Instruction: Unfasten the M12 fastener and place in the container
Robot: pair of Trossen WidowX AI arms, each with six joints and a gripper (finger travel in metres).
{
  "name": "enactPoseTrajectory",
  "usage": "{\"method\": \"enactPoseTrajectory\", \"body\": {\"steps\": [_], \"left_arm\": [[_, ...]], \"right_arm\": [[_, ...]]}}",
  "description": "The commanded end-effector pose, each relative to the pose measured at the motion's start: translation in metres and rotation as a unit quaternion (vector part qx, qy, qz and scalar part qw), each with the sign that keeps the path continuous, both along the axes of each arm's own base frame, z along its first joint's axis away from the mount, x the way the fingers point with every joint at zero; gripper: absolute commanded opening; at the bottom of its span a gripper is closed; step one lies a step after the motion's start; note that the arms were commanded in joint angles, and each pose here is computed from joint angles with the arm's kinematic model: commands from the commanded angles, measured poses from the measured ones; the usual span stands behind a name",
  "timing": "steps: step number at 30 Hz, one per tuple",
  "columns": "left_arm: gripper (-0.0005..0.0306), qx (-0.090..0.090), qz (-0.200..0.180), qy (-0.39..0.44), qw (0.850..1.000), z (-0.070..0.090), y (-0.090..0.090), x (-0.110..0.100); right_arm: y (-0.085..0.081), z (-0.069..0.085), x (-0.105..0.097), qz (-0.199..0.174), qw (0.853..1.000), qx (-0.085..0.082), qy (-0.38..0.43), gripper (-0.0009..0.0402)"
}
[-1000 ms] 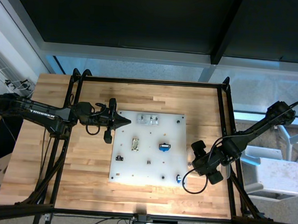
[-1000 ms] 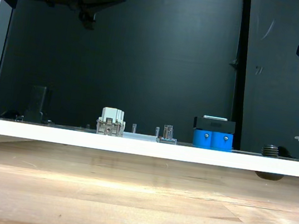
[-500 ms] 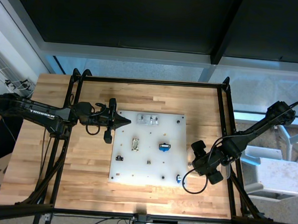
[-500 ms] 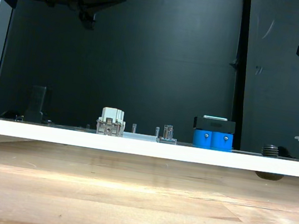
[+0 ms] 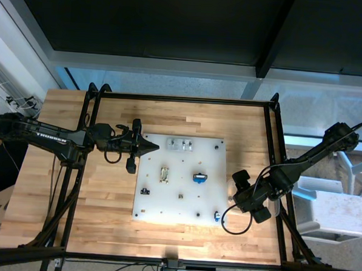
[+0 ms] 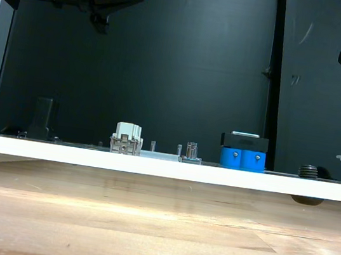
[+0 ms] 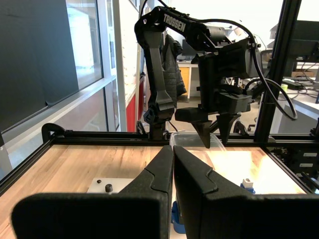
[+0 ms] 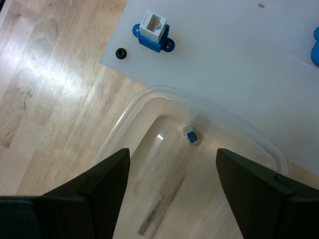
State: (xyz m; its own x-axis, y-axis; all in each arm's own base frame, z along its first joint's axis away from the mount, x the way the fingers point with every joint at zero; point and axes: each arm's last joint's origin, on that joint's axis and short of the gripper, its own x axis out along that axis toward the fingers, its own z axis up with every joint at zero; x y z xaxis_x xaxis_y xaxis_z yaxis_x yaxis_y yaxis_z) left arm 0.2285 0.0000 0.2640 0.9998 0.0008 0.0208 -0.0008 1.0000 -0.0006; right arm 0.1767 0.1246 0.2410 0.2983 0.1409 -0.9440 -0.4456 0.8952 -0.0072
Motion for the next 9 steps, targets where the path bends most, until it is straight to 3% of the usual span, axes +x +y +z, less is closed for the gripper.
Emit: {"method": "enactPoseTrajectory", "body": {"steps": [1, 9], "left_arm": [[0.0, 0.0, 0.0, 0.0, 1.0, 0.0002, 0.0, 0.0], [0.0, 0.0, 0.0, 0.0, 1.0, 0.0002, 0.0, 0.0]], "right_arm": [[0.0003, 0.0001, 0.0004, 0.0, 1.0, 0.001, -0.002, 0.0243], [0.0008, 0.0004, 0.001, 0.0, 1.0, 0.004, -0.005, 0.0243]]}}
